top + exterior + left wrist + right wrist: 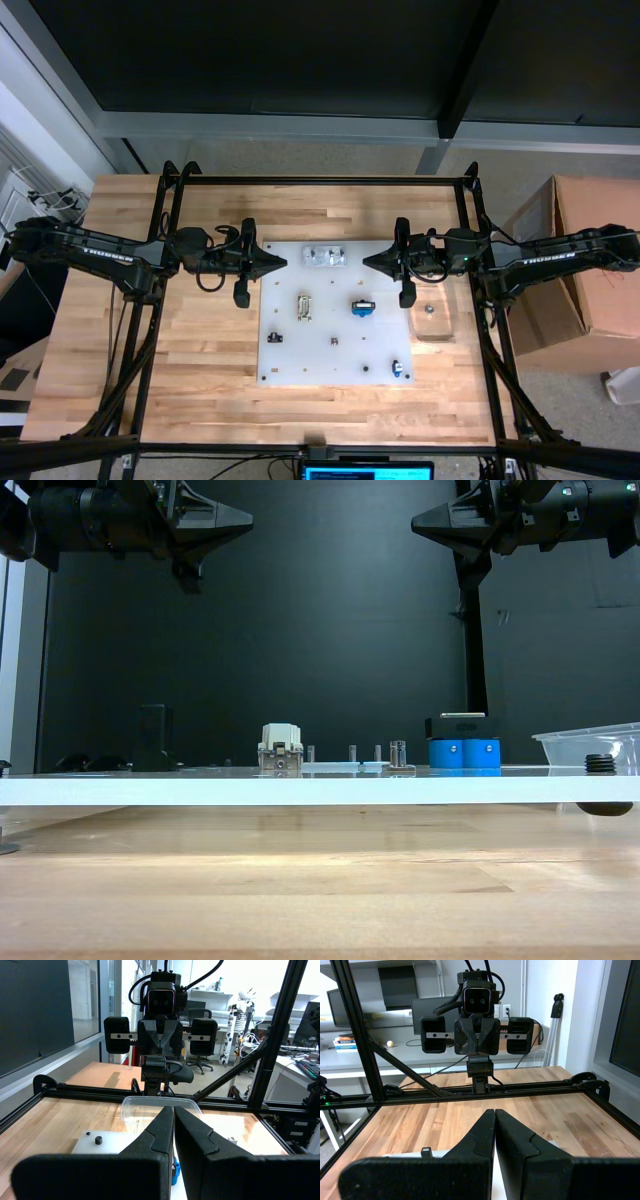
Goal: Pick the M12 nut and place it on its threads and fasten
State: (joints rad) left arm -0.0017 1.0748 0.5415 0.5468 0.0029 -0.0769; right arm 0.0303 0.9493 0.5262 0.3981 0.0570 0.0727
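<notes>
The small silver M12 nut lies free in the clear plastic tray just right of the white task board, clear of its short black ribbed stud, whose ribs show bare. The left gripper and right gripper hang high over the board's far half, tips facing, fingers pressed together on nothing, likely a parked pose that leaves the parts below unobstructed

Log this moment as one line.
nut: free in tray | stud: bare | left gripper: shut, raised over board far-left | right gripper: shut, raised over board far-right
</notes>
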